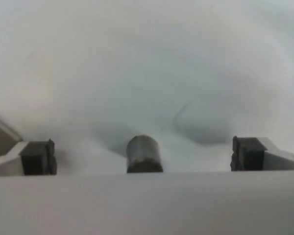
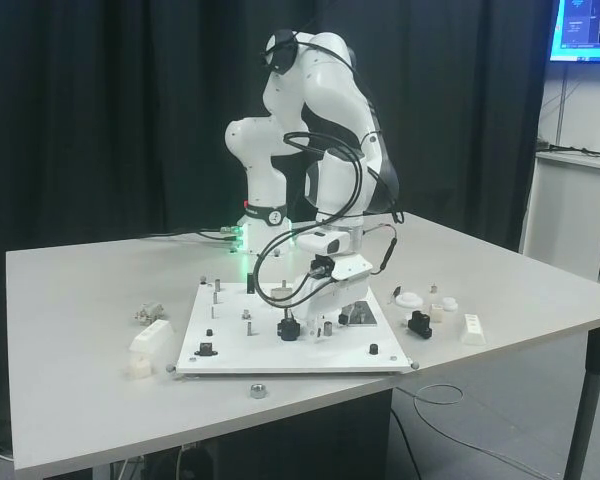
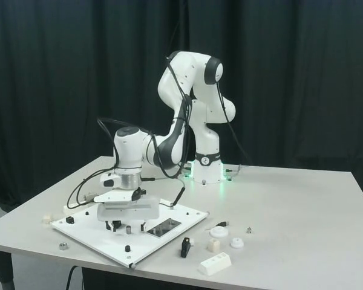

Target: Remove round peg 4.

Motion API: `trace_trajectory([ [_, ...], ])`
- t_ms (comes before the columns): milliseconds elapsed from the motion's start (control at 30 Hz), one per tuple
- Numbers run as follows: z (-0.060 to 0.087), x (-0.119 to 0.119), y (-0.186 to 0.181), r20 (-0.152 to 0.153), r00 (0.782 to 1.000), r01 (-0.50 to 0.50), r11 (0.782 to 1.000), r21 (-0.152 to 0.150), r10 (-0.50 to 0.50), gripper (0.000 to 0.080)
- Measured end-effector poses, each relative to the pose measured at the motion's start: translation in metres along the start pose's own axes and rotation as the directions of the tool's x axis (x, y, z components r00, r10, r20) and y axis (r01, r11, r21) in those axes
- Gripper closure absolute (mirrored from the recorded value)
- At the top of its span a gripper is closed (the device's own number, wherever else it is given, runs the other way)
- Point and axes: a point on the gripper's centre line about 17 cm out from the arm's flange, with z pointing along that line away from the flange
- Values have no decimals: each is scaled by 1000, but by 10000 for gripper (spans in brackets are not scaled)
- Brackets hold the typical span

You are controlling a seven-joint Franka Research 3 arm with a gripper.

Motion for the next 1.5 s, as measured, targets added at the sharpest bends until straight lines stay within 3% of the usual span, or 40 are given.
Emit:
trace_trajectory([
  [467, 8, -2, 5, 4, 1000, -14, 1000, 6, 14, 3],
  [500, 8, -2, 5, 4, 1000, -13, 1000, 8, 13, 112],
  [733, 8, -2, 4, -1, 1000, 2, 1000, 19, -2, 112],
  [800, 8, -2, 4, -2, 1000, 4, 1000, 22, -4, 450],
  [1000, 8, -2, -2, 4, 1000, 14, 999, 42, -14, 450],
  [1033, 7, -2, -2, 4, 1000, 14, 999, 42, -14, 616],
  [1500, 7, -2, -2, 0, 1000, 9, 999, 48, -9, 651],
])
